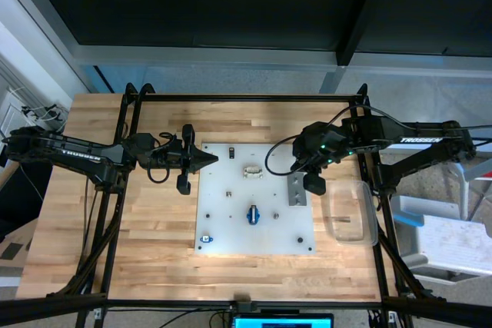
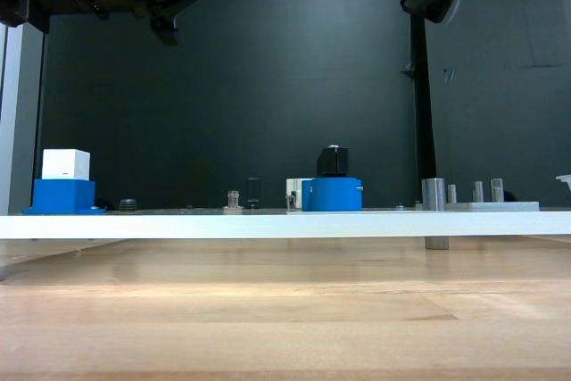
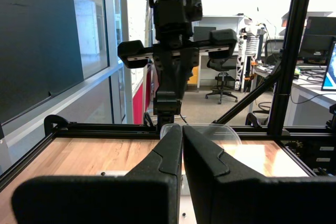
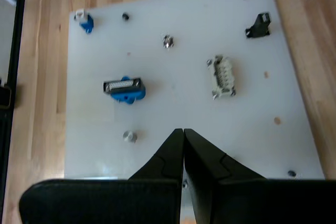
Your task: Pick the 16mm cylinder and place it in the container
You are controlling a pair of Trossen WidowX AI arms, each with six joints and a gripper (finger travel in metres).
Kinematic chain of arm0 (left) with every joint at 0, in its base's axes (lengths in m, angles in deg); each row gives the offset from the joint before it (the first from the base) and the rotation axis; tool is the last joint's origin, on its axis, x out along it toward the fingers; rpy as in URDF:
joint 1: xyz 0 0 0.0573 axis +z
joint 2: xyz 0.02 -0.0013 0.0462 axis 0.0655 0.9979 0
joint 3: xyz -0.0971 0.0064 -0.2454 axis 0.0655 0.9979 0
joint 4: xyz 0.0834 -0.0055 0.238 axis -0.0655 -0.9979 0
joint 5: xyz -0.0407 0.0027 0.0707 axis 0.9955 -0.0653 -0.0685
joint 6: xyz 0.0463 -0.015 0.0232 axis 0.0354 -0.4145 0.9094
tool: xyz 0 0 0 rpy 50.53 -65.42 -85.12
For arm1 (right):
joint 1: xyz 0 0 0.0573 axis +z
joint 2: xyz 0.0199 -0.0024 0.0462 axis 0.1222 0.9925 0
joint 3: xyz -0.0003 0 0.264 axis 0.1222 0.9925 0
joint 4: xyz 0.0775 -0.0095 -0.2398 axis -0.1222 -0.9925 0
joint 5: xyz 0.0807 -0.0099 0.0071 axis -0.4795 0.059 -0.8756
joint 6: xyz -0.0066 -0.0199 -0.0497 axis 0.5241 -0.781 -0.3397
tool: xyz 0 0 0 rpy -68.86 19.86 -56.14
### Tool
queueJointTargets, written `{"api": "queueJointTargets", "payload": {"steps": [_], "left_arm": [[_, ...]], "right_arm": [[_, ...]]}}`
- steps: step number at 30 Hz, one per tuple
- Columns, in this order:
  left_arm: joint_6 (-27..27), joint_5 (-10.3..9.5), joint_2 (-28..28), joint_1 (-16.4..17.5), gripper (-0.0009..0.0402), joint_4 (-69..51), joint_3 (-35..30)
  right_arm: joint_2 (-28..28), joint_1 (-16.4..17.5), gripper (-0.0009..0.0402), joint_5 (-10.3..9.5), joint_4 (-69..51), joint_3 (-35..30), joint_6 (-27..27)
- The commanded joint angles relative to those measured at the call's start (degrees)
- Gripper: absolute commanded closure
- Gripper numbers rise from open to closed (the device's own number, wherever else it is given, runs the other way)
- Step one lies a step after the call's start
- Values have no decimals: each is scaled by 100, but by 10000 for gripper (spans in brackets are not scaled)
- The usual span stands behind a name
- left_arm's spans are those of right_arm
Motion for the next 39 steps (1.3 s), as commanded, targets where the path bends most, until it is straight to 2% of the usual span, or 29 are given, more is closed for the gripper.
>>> {"api": "queueJointTargets", "payload": {"steps": [1, 8, 14, 30, 34, 39], "left_arm": [[0, 2, 2, 2, 393, 2, 0], [0, 2, 2, 0, 393, 0, 0], [0, 2, 2, 0, 393, 2, 0], [0, 2, 2, 0, 393, 2, 0], [0, 2, 2, 0, 393, 2, 0], [0, 2, 2, 0, 393, 2, 0]], "right_arm": [[339, 72, 393, 0, -372, -295, 68], [1023, 271, 393, 2, -999, -957, 96], [1456, 538, 393, 4, -1200, -1239, 149], [2243, 1049, 393, 59, -1213, -1270, 457], [2402, 1115, 392, 260, -1207, -1266, 450], [2583, 1143, 369, 262, -1189, -1259, 461]]}}
